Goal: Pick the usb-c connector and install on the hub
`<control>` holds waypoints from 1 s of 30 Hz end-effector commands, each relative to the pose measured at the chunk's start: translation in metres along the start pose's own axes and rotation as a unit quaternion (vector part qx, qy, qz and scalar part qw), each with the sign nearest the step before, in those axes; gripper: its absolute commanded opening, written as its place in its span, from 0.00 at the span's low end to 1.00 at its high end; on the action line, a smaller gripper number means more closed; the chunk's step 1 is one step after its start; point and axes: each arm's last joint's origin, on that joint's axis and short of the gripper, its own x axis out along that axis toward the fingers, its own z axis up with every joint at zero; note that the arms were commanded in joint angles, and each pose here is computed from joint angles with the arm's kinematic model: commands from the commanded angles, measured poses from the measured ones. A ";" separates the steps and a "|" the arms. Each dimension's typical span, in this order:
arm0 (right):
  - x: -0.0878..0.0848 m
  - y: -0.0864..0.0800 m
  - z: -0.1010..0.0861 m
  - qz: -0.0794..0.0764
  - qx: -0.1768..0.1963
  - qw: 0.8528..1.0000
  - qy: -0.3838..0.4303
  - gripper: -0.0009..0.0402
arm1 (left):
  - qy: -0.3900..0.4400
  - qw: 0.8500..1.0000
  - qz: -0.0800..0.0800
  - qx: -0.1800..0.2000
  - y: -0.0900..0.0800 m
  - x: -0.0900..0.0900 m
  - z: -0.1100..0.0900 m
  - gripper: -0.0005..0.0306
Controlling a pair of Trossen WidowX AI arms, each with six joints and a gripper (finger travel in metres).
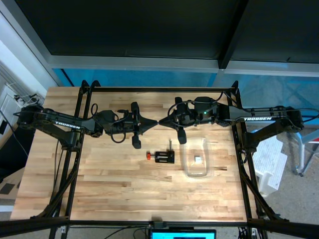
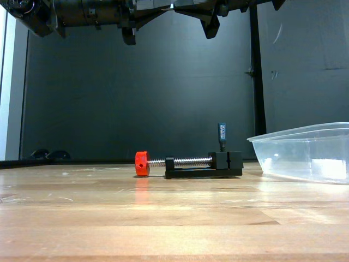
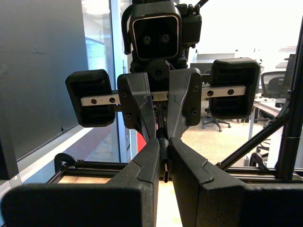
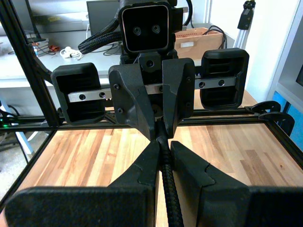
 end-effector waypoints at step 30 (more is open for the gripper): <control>-0.001 0.025 -0.006 -0.037 0.021 0.938 0.344 0.02 | 0.051 0.999 -0.006 0.001 0.002 -0.028 0.010 0.47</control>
